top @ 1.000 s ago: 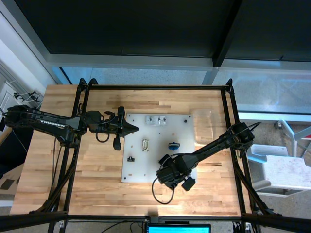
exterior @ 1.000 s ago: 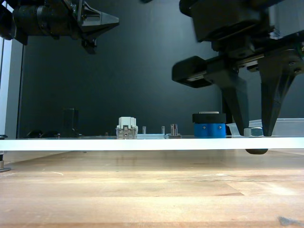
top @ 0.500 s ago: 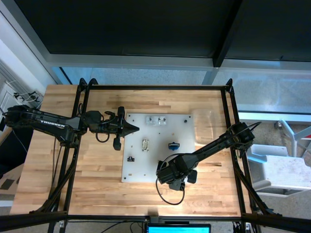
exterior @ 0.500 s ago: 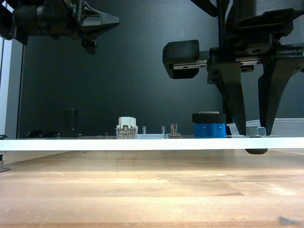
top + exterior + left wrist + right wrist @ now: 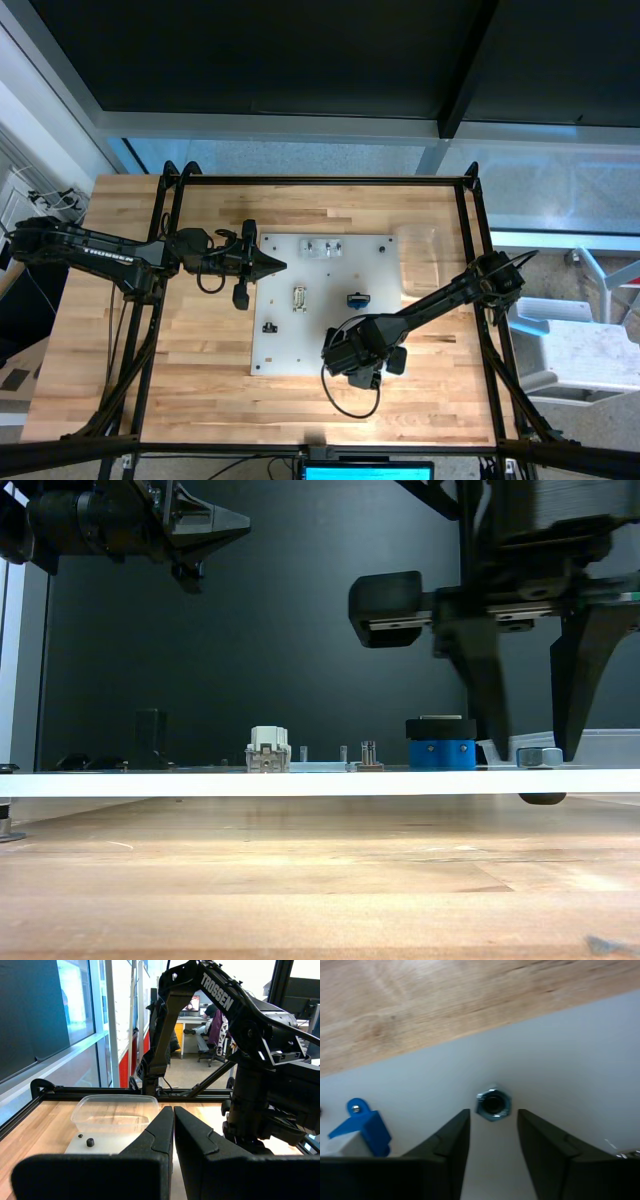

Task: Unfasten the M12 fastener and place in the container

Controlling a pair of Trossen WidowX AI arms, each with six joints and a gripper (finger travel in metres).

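Note:
The M12 fastener [image 5: 493, 1104] is a small silver hex nut with a dark centre. It sits low on its stud on the white board [image 5: 570, 1060], near the near right edge, and no ribs show under the nut [image 5: 538, 756]. My right gripper [image 5: 492, 1112] points down over it, open, one finger on each side and apart from it. From above, this gripper [image 5: 355, 362] hides the nut. The clear container [image 5: 420, 258] lies beyond the board's right side. My left gripper [image 5: 275, 266] hovers shut at the board's far left.
A blue part [image 5: 356, 299] and a white connector [image 5: 299, 298] stand mid-board. A black post [image 5: 383, 252] is at the far right corner, and a silver post [image 5: 366, 752] stands mid-board. A black frame rail [image 5: 320, 181] rims the table.
The right gripper's wrist turned, then its fingers spread wider away from the nut. The nut stays on its stud. The left arm has not moved.

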